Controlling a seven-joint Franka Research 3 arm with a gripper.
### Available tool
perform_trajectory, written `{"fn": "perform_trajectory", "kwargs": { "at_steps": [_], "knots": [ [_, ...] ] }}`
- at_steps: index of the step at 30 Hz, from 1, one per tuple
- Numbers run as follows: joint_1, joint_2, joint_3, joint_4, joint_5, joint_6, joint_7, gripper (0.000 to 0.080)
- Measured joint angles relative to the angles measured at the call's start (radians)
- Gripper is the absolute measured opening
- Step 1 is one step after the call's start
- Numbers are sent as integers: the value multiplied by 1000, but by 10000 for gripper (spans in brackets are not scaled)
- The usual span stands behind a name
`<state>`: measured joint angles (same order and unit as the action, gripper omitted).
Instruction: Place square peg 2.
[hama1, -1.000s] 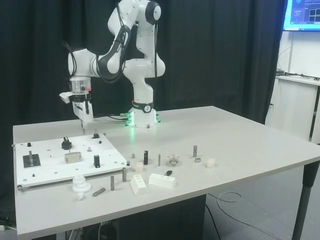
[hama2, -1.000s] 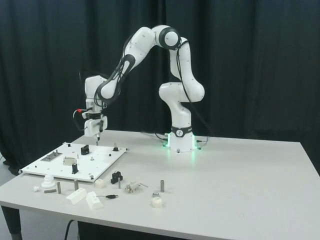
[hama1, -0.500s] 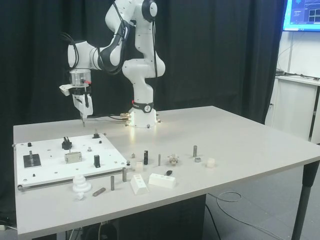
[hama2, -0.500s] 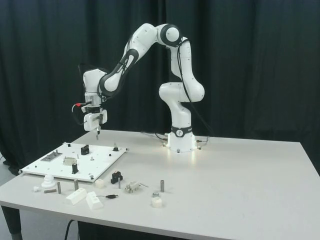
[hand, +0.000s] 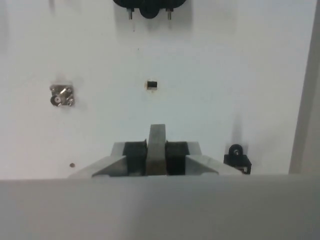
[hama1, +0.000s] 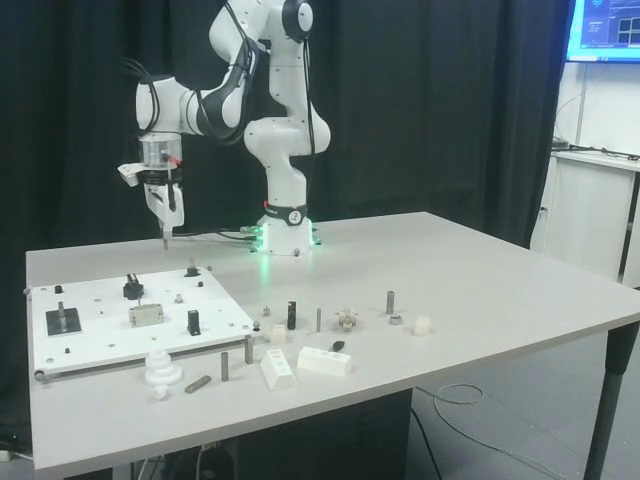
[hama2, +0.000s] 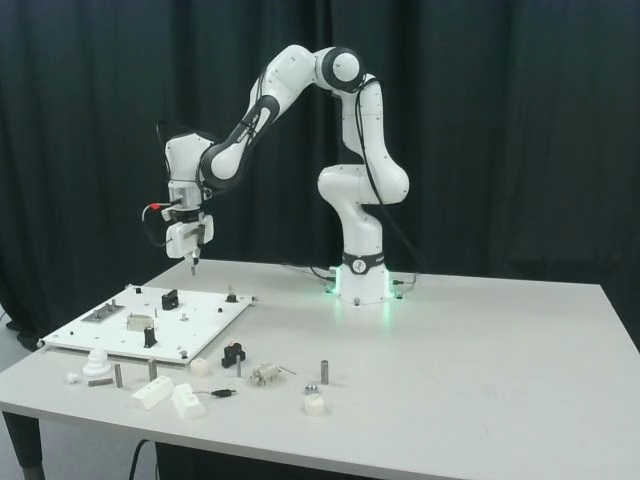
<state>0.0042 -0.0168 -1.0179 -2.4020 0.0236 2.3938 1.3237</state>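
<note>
A white Franka arm's gripper (hama1: 163, 232) hangs well above the white board (hama1: 100, 330), its fingers (hand: 132, 157) clamped on the upright square peg 2 (hand: 156, 150). Directly below the peg, the board's small square hole (hand: 152, 85) sits between a metal connector (hand: 61, 95) and a black fitting (hand: 236, 157).

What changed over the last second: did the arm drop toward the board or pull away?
It pulled away. The hand, shut on the square peg, rose higher above the white board and shifted slightly toward the board's far side. The peg has not been let go. The board's fittings and the loose parts on the grey table stayed put.
</note>
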Motion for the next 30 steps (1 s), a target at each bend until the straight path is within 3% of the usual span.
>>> {"fn": "perform_trajectory", "kwargs": {
  "at_steps": [30],
  "knots": [
    [0, -4, 3, 6, -36, 0, 55, 76]
  ]
}}
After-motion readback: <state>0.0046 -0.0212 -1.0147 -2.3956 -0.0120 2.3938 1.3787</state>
